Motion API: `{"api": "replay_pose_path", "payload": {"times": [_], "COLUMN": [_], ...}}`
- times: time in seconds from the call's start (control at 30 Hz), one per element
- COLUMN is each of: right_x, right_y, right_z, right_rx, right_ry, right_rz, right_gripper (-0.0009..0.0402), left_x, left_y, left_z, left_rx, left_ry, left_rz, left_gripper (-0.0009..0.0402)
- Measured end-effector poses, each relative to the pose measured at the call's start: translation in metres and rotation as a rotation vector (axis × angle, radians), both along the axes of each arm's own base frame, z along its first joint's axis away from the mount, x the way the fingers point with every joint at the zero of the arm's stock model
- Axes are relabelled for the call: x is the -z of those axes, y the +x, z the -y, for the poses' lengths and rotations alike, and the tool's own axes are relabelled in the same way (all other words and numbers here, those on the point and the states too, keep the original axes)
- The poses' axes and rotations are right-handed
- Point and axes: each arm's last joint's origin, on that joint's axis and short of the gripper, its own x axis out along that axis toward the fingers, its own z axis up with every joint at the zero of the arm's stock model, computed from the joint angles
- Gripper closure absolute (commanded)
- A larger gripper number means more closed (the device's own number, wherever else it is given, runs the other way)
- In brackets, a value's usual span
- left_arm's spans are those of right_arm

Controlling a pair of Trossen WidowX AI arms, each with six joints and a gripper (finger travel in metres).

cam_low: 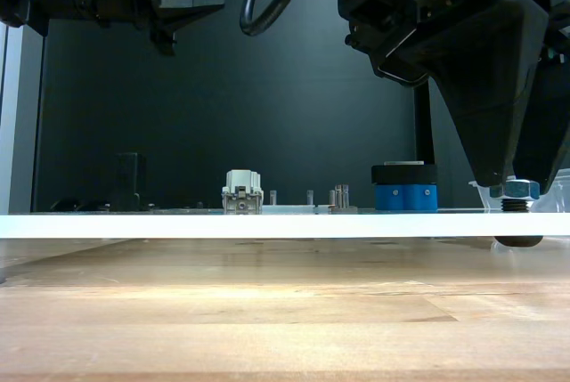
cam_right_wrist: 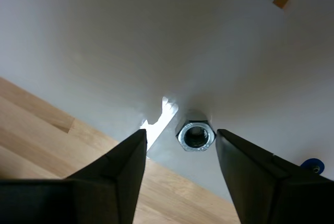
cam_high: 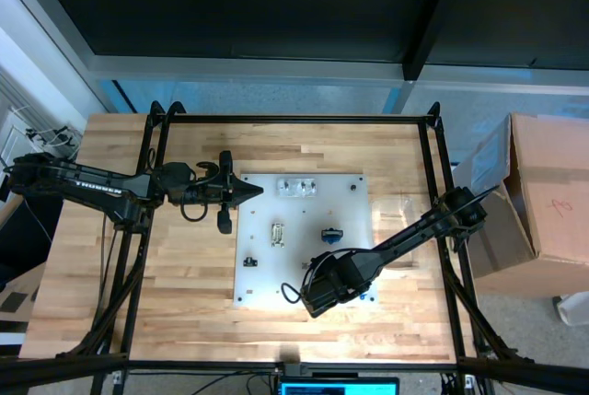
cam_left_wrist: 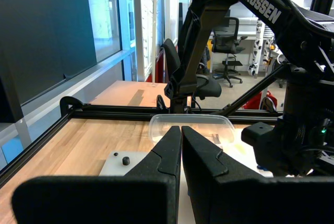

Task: Unfasten the M12 nut and place it in the container

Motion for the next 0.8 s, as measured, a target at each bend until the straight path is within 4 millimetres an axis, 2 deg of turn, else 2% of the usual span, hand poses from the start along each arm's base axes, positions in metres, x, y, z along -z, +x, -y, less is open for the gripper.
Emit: {"api": "replay_pose_path", "payload": {"times": [0.47,0.8], "right_x": [0.0039,0.0009], "right_y": [-0.0017,-0.0020], "right_z": [0.0024,0.0027], "right_rx": [0.023,0.022], "right_ry": [-0.023,-0.023], "right_rz": [-0.009,0.003], "right_gripper": [0.0348,0.0365], "left_x": [0.0000,0.0000], "left_y": [0.0000,0.0000], "left_z": [0.0000,0.0000], "left_rx": [0.000,0.000], "left_ry": [0.000,0.000], "left_rz": [0.000,0.000], "left_gripper": [0.0393,0.0393]}}
